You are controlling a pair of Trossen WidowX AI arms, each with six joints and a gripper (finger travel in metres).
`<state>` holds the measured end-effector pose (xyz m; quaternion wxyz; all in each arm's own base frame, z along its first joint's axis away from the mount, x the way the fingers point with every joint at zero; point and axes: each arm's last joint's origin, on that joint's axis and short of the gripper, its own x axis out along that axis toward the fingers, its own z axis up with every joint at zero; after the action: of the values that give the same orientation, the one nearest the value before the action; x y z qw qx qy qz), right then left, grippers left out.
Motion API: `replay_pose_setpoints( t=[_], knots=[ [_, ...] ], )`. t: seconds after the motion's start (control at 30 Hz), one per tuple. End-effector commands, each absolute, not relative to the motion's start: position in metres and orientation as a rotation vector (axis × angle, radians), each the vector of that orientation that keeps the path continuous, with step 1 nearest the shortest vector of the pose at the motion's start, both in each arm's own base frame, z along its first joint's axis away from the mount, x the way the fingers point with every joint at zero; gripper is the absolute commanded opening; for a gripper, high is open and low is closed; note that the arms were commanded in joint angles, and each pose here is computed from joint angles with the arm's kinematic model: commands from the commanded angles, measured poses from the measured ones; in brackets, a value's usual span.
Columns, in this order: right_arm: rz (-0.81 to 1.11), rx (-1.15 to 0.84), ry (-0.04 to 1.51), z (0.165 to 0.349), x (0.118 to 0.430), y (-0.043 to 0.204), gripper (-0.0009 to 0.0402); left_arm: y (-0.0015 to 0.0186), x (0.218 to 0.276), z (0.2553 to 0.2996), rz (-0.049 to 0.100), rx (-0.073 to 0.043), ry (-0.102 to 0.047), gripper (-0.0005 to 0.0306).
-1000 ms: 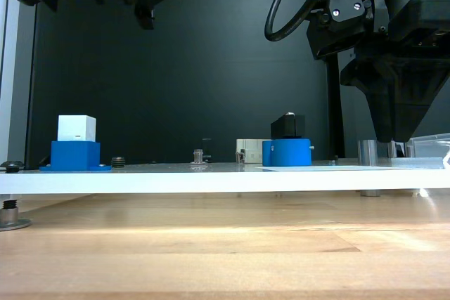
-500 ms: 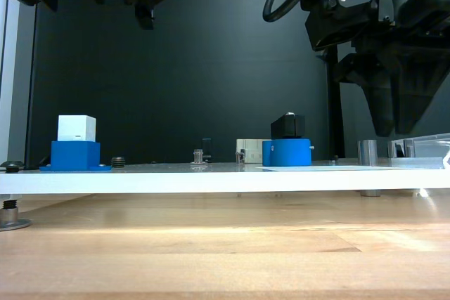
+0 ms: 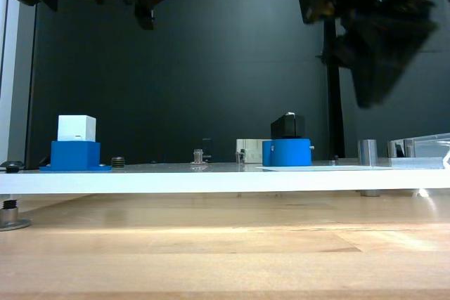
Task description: Pick the 16mm cylinder and install on the taskboard
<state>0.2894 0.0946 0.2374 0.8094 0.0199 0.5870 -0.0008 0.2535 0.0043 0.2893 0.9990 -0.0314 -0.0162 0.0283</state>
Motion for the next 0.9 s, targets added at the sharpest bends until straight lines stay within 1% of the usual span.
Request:
replay_pose_setpoints(
  t=[0.03, 0.13, 0.23, 0.3, 0.67, 0.77, 0.9],
  knots=[
    [0.014, 0.032, 1.164, 0.254, 0.289, 0.083, 0.0036, 0.0044, 0.2535, 0.2894, 0.057, -0.063, -0.033, 0.0000],
    [0.027, 0.024, 1.075, 0.267, 0.290, 0.073, -0.0004, 0.0043, 0.2536, 0.2893, 0.057, -0.063, -0.033, 0.0000],
    [0.023, 0.031, 0.994, 0.278, 0.291, 0.063, 0.0005, 0.0044, 0.2535, 0.2894, 0.057, -0.063, -0.033, 0.0000],
    [0.018, 0.032, 0.940, 0.285, 0.292, 0.056, -0.0002, 0.0044, 0.2535, 0.2894, 0.057, -0.063, -0.033, 0.0000],
    [0.039, -0.039, 0.673, 0.324, 0.288, 0.024, 0.0000, 0.0043, 0.2535, 0.2894, 0.057, -0.063, -0.033, 0.0000],
    [0.080, -0.029, 0.623, 0.331, 0.286, 0.015, 0.0000, 0.0044, 0.2536, 0.2893, 0.057, -0.063, -0.033, 0.0000],
    [0.057, -0.057, 0.579, 0.337, 0.285, 0.004, 0.0000, 0.0043, 0.2535, 0.2894, 0.057, -0.063, -0.033, 0.0000]
  ],
)
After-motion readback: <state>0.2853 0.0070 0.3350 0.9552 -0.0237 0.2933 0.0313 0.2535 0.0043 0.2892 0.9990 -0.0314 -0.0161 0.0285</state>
